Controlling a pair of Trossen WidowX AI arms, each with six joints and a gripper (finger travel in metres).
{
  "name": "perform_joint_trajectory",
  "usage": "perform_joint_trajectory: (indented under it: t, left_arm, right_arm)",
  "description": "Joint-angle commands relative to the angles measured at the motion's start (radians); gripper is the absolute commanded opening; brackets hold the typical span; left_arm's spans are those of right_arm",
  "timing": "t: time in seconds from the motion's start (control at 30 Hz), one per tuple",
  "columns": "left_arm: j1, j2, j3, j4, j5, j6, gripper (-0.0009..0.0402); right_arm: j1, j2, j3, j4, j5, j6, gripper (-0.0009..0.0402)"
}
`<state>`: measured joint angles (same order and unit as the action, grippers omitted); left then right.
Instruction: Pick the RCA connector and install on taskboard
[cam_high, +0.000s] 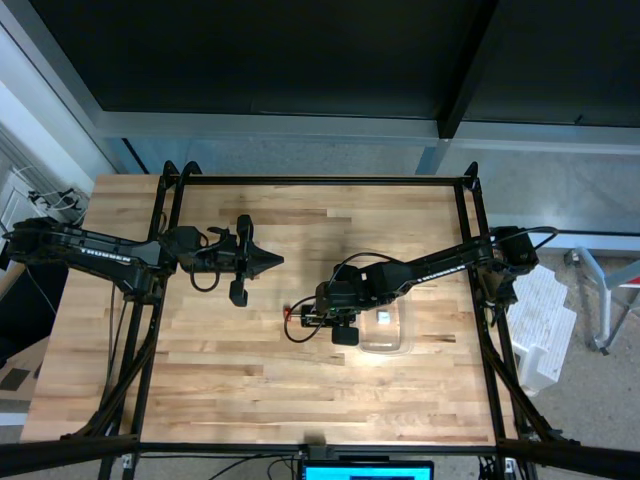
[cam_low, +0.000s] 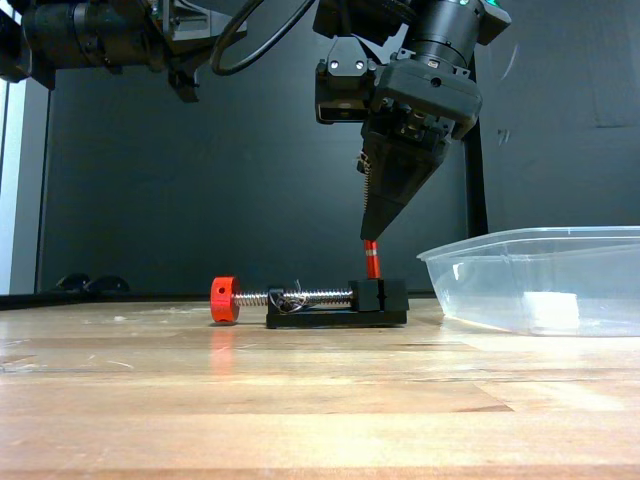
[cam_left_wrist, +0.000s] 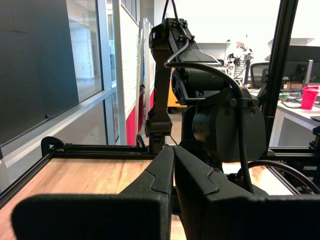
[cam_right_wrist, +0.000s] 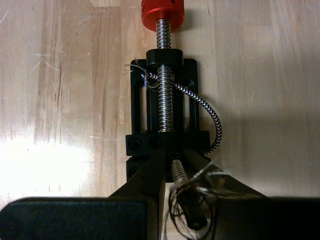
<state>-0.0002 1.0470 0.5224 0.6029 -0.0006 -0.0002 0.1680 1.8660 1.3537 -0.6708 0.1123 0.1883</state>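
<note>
Wooden table (cam_high: 250, 380) — dark wall (cam_low: 200, 200) behind.

Pale wood surface (cam_high: 250, 380), satiny with fine scratches. Matt black taskboard block (cam_right_wrist: 142, 143) with a shiny threaded metal screw (cam_right_wrist: 165, 107). Above it the right gripper (cam_low: 372, 232) pinches the red, metal-sprung RCA connector (cam_low: 372, 260). The left gripper (cam_left_wrist: 173, 150) is parked high left. Both look like matt black plastic. Clear glossy plastic tray (cam_low: 470, 285).

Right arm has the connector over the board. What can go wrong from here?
The right gripper holds the connector by its jaws' very tips; pressing it into the taskboard may tilt or slip it. Loose wire strands at the jaws and the braided cable looping off the board may snag. The left gripper, shut, is parked at the table's left.
</note>
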Motion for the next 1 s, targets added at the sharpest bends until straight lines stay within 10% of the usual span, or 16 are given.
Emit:
perform_joint_trajectory:
  t: [0.03, 1.0]
  left_arm:
    - [0.0, 0.0, 0.0, 0.0, 0.0, 0.0, 0.0]
    - [0.0, 0.0, 0.0, 0.0, 0.0, 0.0, 0.0]
  right_arm:
    - [0.0, 0.0, -0.002, -0.009, -0.002, 0.001, 0.0002]
    - [0.0, -0.046, 0.029, -0.074, -0.01, -0.01, 0.0156]
